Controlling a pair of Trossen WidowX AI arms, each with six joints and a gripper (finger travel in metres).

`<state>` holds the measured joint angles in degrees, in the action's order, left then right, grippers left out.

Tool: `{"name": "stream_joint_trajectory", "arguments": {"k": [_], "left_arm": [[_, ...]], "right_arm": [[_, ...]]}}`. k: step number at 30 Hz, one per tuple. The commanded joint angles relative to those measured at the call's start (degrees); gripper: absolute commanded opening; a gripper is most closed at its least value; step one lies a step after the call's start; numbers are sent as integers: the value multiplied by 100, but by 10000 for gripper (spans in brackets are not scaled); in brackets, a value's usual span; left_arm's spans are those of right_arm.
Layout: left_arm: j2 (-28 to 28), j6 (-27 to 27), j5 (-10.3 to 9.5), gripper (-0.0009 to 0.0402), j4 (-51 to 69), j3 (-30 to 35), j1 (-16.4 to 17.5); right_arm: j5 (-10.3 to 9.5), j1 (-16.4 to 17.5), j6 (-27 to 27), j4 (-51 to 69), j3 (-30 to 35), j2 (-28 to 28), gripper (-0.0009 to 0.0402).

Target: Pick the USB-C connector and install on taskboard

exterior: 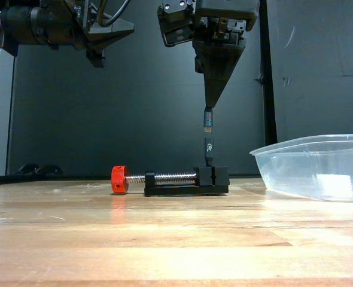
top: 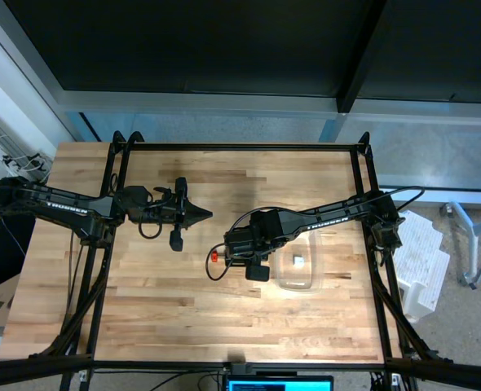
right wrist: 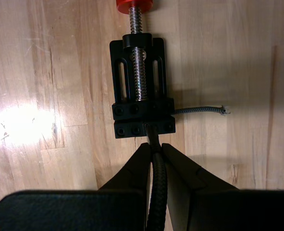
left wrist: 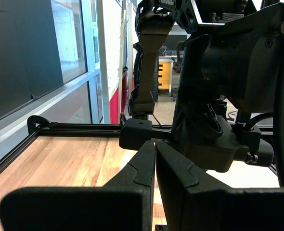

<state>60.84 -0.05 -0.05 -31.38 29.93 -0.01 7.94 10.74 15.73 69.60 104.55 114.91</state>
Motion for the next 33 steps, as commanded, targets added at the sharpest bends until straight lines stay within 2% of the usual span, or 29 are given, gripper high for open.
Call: {"name": "stream_joint_trajectory", "arguments": {"k": [1, 33], "left_arm": [[2, 2, 2, 0, 0, 2, 2], [2, 2, 2, 0, 0, 2, 2]], "right_arm": [[2, 0, 24, -2, -17, -4, 0], [-17, 4, 131, -20, -17, 96, 0]]}}
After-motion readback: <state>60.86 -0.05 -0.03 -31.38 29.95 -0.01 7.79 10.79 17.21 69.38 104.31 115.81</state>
